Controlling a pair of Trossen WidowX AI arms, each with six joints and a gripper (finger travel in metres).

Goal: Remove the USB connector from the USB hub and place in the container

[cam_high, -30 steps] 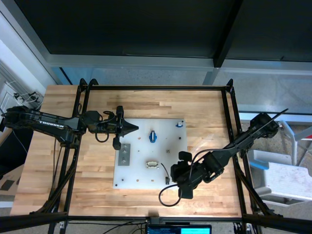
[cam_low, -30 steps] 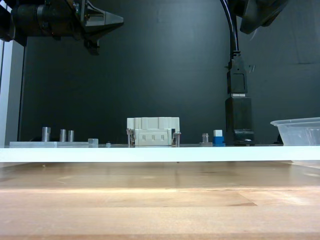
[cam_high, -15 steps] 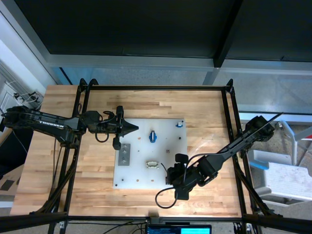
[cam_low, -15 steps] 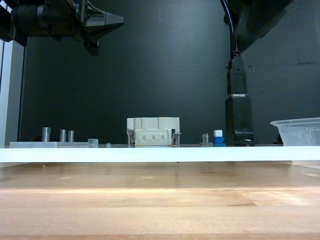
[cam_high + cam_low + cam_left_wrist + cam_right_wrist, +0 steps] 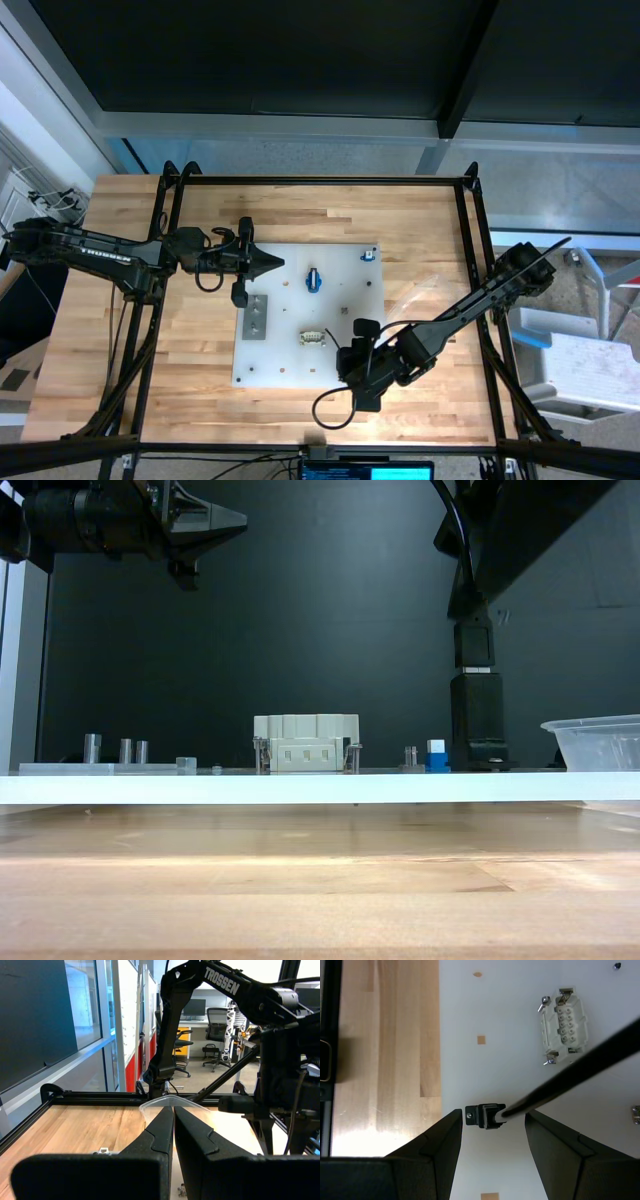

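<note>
Right gripper [image 5: 492, 1116] newly above one USB connector [image 5: 473, 648] (left gripper [image 5: 275, 263] over board [image 5: 345, 275] edge)

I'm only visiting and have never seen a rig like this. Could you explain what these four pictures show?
The left arm and right arm are robots at a wooden table, each ending in a two-fingered gripper. One picture looks down from above, one looks level along the table top, and two come from cameras on the arms' wrists. On the table lies a white board carrying small parts, among them a beige multi-pin connector. The left gripper hangs above the board's far left corner, shut and holding nothing. The right gripper is open, one finger on either side of the USB connector, which stands plugged into the USB hub. The clear container sits to the board's right.
</note>
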